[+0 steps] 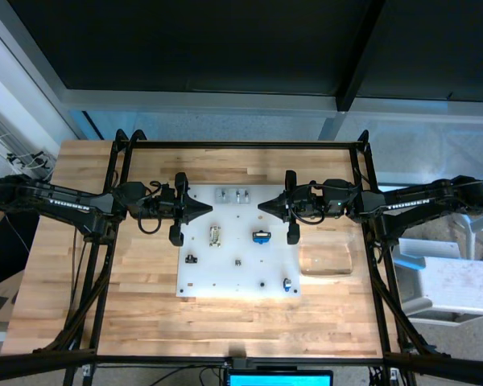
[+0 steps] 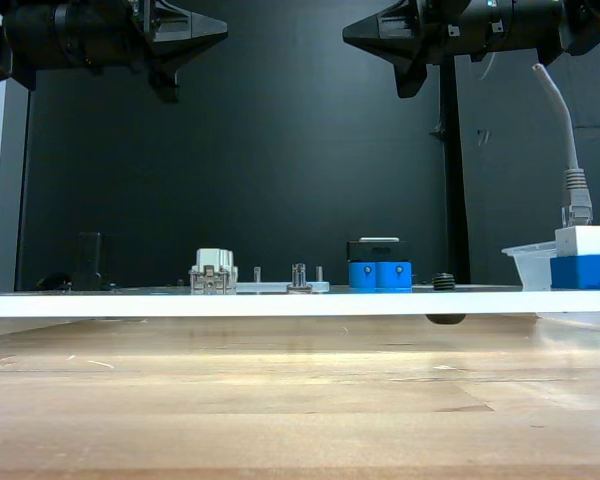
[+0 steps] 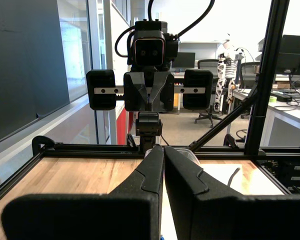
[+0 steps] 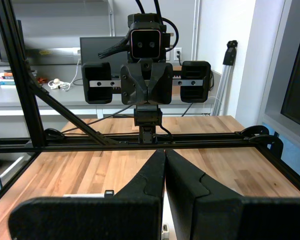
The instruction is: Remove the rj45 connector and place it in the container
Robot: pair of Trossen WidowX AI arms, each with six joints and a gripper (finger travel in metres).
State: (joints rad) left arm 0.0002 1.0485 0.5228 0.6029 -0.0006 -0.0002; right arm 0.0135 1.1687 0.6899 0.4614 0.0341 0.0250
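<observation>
Now both arms reach inward from the sides of the table, high above the white board. The left gripper hangs over the far left part of the board, and the right gripper hangs over the far middle part. Their tips point at each other with a small gap between them. The low view shows that both are well above everything on the board. In each wrist view the two fingers of that gripper lie pressed together along their whole length. So the jaws of both are closed, with nothing between them. The rj45 connector sits on the board, near its near right corner, not touched by any gripper. In the low view it appears as a white piece on a blue base, and a light cable rises from it and bends to the left. The container lies on the wood just beside the right edge of the board. It is near the connector but apart from it, and nothing can be seen inside. Near the middle of the board stands a bigger blue connector, and to its left a grey connector, both well apart from the rj45 connector.
</observation>
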